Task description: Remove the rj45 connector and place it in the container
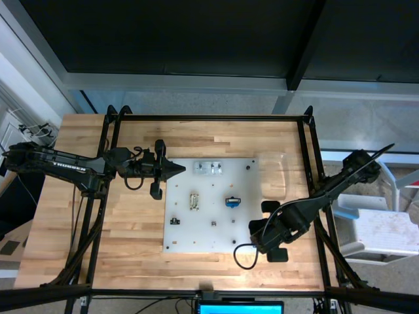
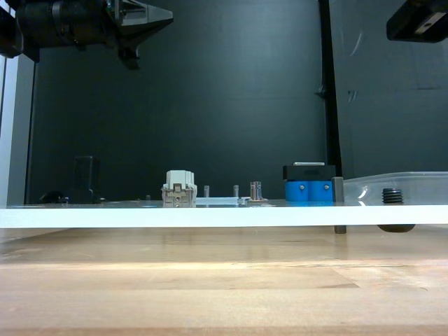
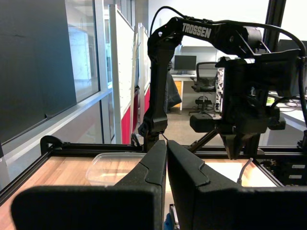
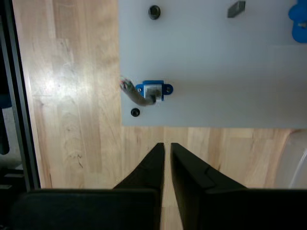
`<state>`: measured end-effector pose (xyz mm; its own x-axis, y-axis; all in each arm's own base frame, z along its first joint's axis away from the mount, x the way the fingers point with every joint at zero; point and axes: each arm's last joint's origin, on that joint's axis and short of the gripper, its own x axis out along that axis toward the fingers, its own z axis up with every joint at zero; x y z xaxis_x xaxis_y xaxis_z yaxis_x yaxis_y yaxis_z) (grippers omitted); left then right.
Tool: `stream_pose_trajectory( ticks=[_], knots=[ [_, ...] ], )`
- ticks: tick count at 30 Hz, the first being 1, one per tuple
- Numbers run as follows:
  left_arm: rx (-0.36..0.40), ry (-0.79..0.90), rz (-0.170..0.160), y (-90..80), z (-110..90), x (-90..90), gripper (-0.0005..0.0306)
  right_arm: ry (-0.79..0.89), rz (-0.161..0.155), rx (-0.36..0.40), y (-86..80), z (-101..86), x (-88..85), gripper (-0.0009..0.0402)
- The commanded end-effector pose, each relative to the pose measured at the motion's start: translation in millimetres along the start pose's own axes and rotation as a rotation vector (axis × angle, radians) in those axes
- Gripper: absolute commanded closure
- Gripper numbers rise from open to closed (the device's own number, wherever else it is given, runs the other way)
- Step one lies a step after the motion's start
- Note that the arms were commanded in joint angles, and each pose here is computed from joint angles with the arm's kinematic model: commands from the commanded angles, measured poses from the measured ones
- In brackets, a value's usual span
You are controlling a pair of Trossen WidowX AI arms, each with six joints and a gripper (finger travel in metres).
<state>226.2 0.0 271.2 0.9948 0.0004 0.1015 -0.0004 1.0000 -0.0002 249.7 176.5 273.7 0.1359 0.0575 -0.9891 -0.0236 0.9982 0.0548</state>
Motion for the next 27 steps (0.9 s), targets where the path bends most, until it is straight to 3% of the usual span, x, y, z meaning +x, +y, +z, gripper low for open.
stream_pose_trajectory(
  ticks=[1, 6, 11, 27],
  knots=[
    [0.0, 0.0, 0.0, 0.0, 0.0, 0.1, 0.03, -0.001, -0.002, -0.003, 2.4, 2.4, 4.4, 0.0309],
    [0.0, 0.0, 0.0, 0.1, 0.0, 0.1, 0.03, -0.01, 0.004, -0.006, 6.6, 6.7, 11.6, 0.0234],
    [0.0, 0.0, 0.0, 0.0, 0.0, 0.1, 0.03, -0.021, -0.03, -0.009, 8.7, 10.0, 19.1, 0.0195],
    [0.0, 0.0, 0.0, 0.0, 0.0, 0.1, 0.03, -0.009, -0.058, -0.025, 20.6, 15.1, 41.7, 0.019]
  ],
)
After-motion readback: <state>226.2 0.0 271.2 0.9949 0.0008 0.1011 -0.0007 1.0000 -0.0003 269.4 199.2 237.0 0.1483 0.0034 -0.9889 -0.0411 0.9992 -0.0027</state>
